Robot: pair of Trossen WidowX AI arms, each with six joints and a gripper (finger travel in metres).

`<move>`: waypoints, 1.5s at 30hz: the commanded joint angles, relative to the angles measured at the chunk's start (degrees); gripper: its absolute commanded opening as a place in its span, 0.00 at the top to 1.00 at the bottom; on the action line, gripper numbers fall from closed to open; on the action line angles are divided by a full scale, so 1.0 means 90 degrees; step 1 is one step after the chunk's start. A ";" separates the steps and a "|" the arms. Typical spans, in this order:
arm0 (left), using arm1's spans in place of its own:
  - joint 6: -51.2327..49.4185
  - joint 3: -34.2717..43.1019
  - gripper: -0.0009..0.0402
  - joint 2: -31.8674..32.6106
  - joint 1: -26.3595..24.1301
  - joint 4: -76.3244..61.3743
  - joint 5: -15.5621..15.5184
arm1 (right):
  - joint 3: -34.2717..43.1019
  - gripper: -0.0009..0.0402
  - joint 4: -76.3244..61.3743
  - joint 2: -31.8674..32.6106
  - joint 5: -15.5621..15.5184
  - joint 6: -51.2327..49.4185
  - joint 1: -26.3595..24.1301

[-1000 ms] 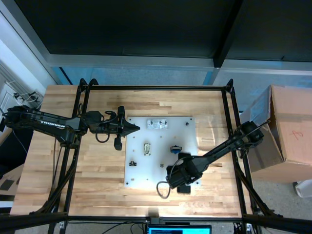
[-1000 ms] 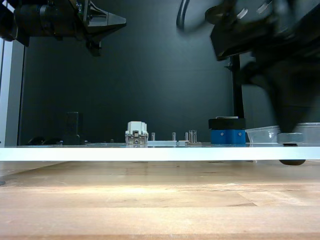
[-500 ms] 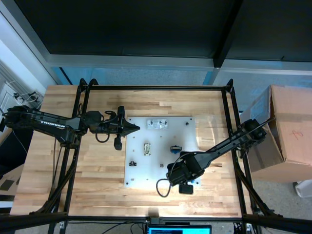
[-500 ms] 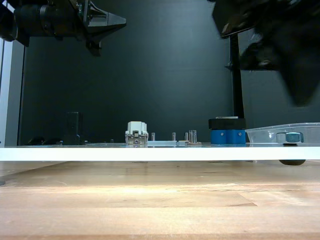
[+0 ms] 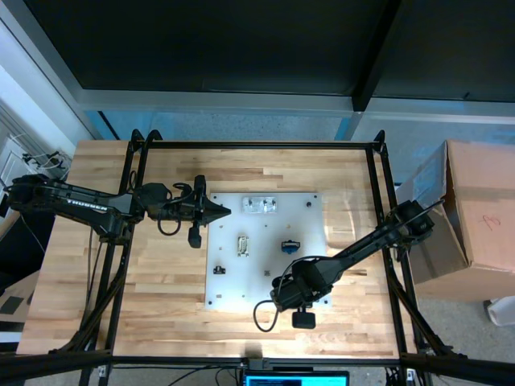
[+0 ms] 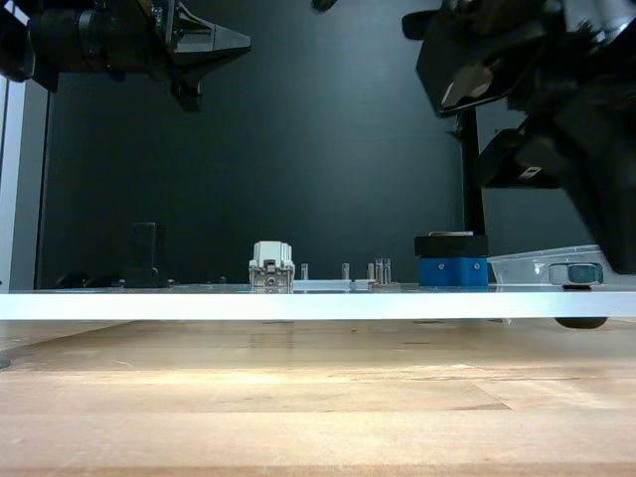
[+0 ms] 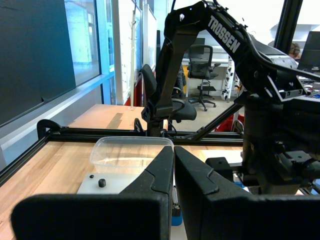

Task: Unfasten the M12 nut and place it in the container

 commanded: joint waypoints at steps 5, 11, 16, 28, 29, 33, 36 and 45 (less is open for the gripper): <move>0.0000 0.0000 0.98 0.0002 0.0002 -0.0002 0.0002 | -0.0002 0.98 -0.0243 -0.0005 0.0719 0.0114 -0.0002; 0.0000 0.0000 0.98 0.0002 0.0000 0.0000 0.0002 | 0.0342 0.98 -0.1185 -0.0078 0.2023 0.0248 0.0005; 0.0000 0.0000 0.98 0.0002 0.0002 0.0002 0.0002 | 0.0345 0.98 -0.1166 -0.0192 0.1598 0.0192 0.0000; 0.0000 0.0000 0.98 0.0002 0.0000 -0.0002 0.0002 | 0.0481 0.98 -0.0833 -0.0272 -0.0301 -0.0255 -0.0012; 0.0000 0.0000 0.98 0.0002 0.0002 0.0000 0.0002 | 0.0444 0.98 -0.0758 -0.0250 -0.0296 -0.0296 -0.0012; 0.0000 0.0000 0.98 0.0002 0.0000 -0.0005 0.0002 | 0.0202 0.98 -0.0347 -0.0100 -0.0301 -0.0406 -0.0012; 0.0000 0.0000 0.98 0.0002 0.0000 -0.0002 0.0002 | 0.0053 0.98 -0.0211 0.0017 -0.0279 -0.0583 -0.0012; 0.0000 0.0000 0.98 0.0002 0.0002 -0.0002 0.0002 | -0.0061 0.98 -0.0017 0.0061 -0.0211 -0.0668 -0.0017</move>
